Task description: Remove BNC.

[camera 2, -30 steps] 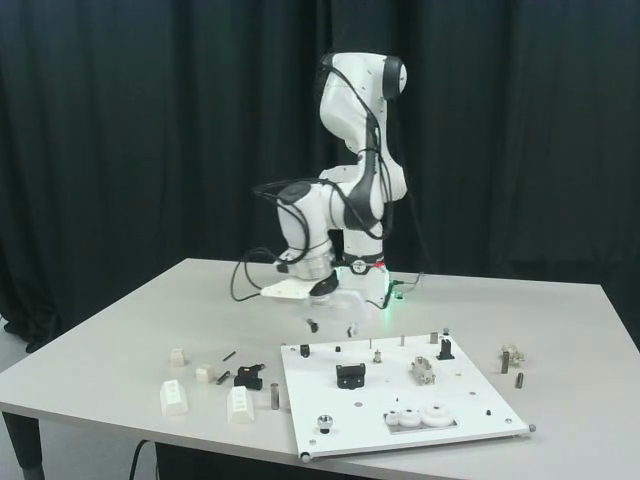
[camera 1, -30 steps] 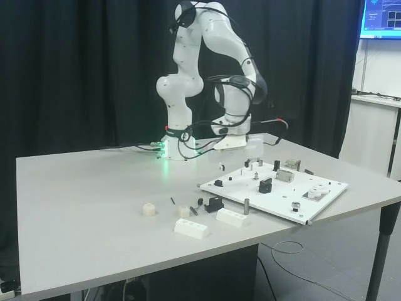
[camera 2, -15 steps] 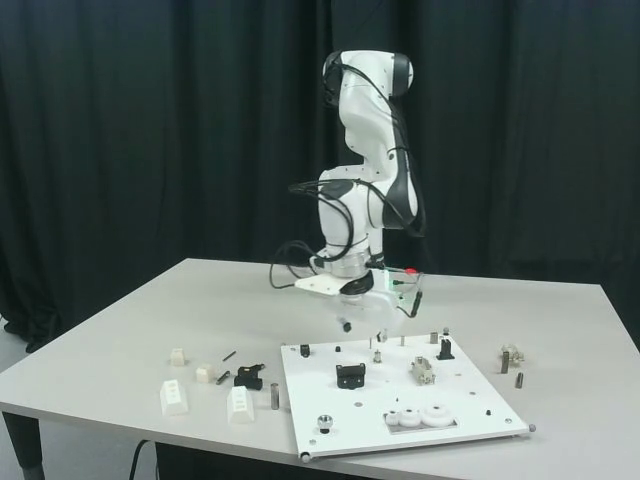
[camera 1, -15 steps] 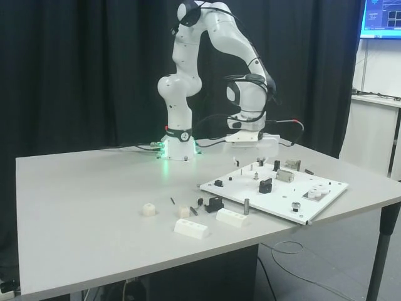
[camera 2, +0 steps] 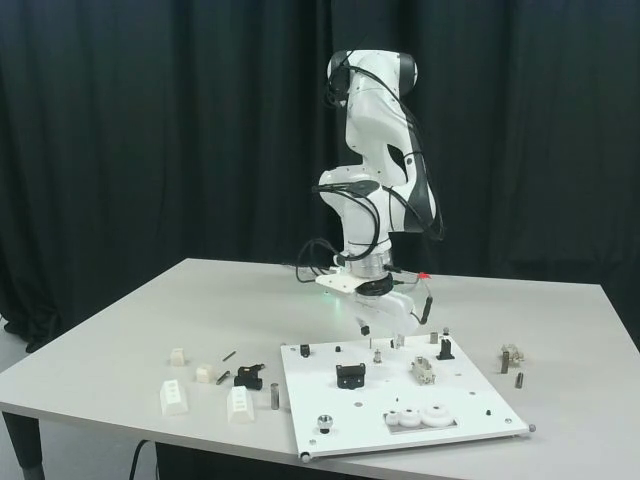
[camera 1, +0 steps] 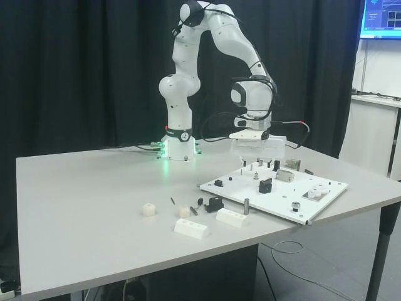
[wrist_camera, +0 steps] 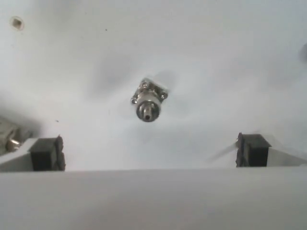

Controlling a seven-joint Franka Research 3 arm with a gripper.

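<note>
The BNC connector [wrist_camera: 147, 103], a small grey metal socket on a square flange, stands upright on the white board [camera 2: 470, 400]. In the wrist view it lies ahead of the midline between my two black fingertips [wrist_camera: 45, 153]. My gripper [wrist_camera: 148, 152] is open with nothing between its fingers. From the second room view the gripper [camera 2: 381, 333] hangs just above the BNC connector [camera 2: 377, 354] near the board's far edge. The first room view shows the gripper [camera 1: 252, 163] over the same BNC connector [camera 1: 255, 176], not touching it.
The board also carries a black block [camera 2: 350, 375], white gears [camera 2: 420, 416], thin posts [camera 2: 403, 340] and a black bracket [camera 2: 444, 349] close to the gripper. Loose white blocks [camera 1: 191, 227] and a black piece [camera 1: 215, 204] lie on the grey table beside the board.
The arm has swung from near its base out over the board. The gripper has come down above the BNC connector. Nothing on the board has moved.
</note>
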